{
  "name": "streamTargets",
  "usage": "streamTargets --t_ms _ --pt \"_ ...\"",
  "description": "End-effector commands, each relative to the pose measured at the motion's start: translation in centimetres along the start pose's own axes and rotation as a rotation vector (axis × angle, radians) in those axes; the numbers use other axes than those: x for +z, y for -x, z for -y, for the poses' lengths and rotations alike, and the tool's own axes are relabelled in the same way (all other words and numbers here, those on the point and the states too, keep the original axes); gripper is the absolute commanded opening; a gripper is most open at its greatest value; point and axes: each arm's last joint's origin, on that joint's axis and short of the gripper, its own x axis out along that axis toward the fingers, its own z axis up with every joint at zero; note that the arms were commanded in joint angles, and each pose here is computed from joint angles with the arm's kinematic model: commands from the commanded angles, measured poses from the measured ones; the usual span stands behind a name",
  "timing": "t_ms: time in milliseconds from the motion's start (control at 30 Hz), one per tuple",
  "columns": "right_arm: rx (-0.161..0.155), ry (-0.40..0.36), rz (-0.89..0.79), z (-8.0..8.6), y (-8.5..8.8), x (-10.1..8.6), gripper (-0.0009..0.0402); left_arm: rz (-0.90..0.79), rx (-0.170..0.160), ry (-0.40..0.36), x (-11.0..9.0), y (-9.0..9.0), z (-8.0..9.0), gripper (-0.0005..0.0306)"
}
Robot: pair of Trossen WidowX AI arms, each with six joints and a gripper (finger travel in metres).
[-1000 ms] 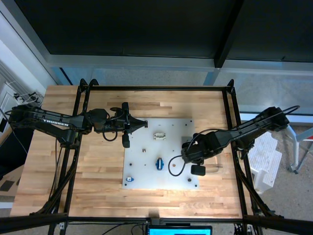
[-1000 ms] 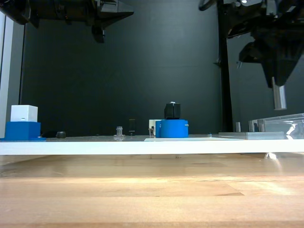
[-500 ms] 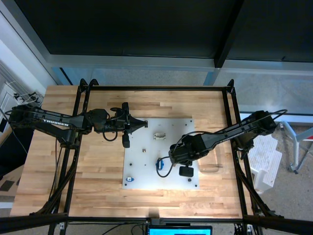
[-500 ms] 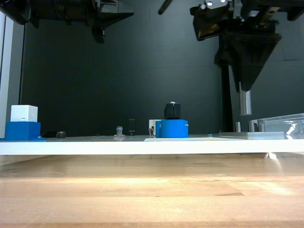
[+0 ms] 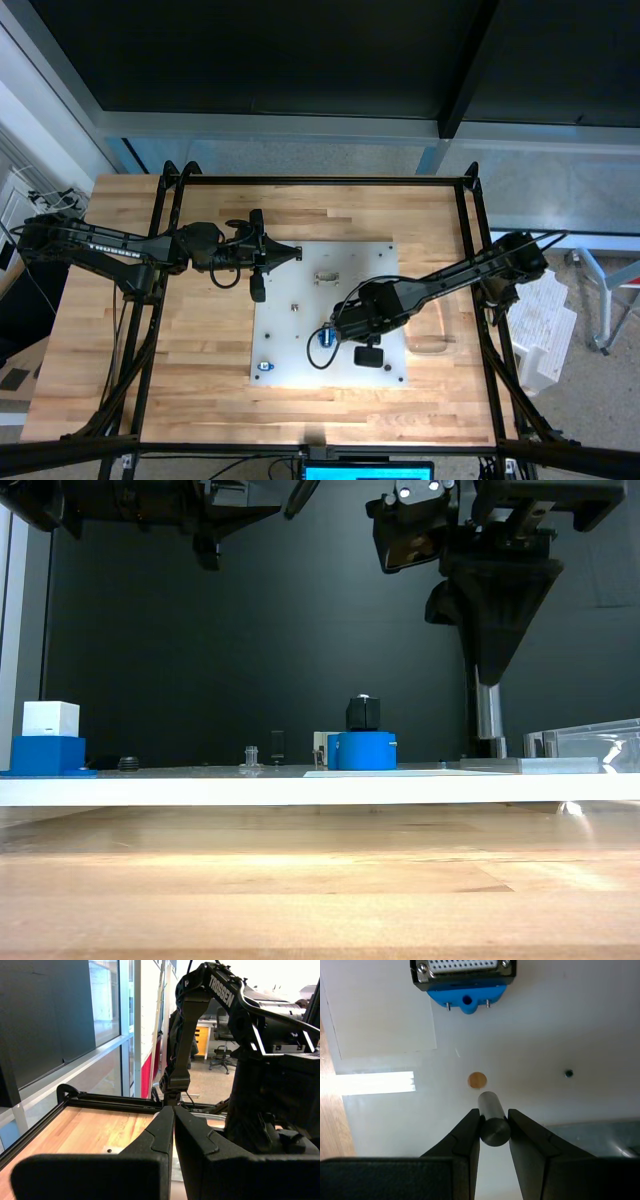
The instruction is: Pick the 16mm cylinder and install on the taskboard
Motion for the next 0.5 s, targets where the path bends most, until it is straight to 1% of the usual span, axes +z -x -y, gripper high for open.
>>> streamTargets --t_ms 33,200,500 --pt "0.013 0.004 0.003 -0.3 -0.4 0.4 0.0000 0.001 0.000 0.000 0.0 0.0 0.0 0.0001" --pt "0.014 0.003 0.000 -0.5 -1.3 0.6 0.0000 0.000 0.000 0.000 0.0 0.0 0.0 0.0001" --pt "0.011 0.003 -0.005 -0.4 -1.6 0.6 0.0000 0.000 0.000 0.000 0.0 0.0 0.0 0.0001"
